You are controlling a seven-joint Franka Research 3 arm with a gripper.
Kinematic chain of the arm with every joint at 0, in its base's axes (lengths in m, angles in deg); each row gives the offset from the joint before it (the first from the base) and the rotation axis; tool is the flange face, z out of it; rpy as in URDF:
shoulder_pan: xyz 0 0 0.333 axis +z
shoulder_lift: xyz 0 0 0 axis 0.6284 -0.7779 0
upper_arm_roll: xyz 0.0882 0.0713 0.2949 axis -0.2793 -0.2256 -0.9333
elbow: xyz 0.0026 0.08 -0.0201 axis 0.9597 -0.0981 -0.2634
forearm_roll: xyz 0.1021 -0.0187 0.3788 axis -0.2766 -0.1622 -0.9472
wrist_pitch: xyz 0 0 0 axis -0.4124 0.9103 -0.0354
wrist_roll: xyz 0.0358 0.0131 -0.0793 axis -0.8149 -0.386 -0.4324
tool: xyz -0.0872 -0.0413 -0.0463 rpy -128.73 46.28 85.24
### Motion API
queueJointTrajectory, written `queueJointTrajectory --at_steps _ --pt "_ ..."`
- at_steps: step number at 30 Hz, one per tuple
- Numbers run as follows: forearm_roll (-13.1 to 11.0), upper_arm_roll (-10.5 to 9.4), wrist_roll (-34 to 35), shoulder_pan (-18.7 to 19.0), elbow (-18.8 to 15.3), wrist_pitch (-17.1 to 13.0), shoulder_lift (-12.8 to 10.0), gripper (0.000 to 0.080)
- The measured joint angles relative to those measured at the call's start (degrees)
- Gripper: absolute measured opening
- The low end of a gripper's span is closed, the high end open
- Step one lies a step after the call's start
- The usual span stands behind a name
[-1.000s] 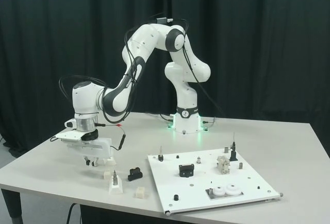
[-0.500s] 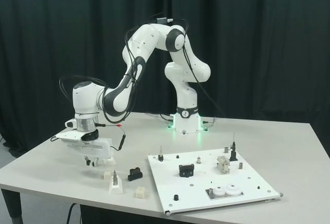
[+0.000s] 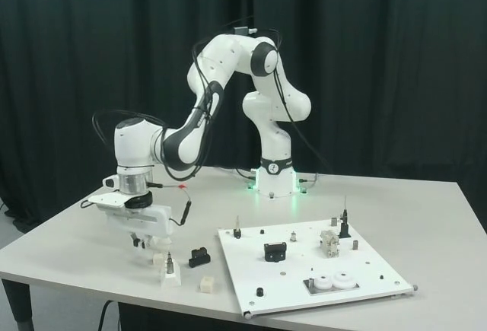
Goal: Insert small gear.
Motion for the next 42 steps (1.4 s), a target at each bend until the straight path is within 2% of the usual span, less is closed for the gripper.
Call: queueJointTrajectory --at_steps 16,26,34,42 --pt "1.5 0.63 13.0 5.7 1.0 2.6 3.5 0.0189" --pt "2.9 0.78 27.0 10.1 2.4 6.0 4.9 0.0189" --pt "3.5 0.76 38.7 14.5 3.6 9.0 5.0 0.0189" --pt "3.7 0.73 49.7 19.3 3.6 10.7 5.0 0.0189"
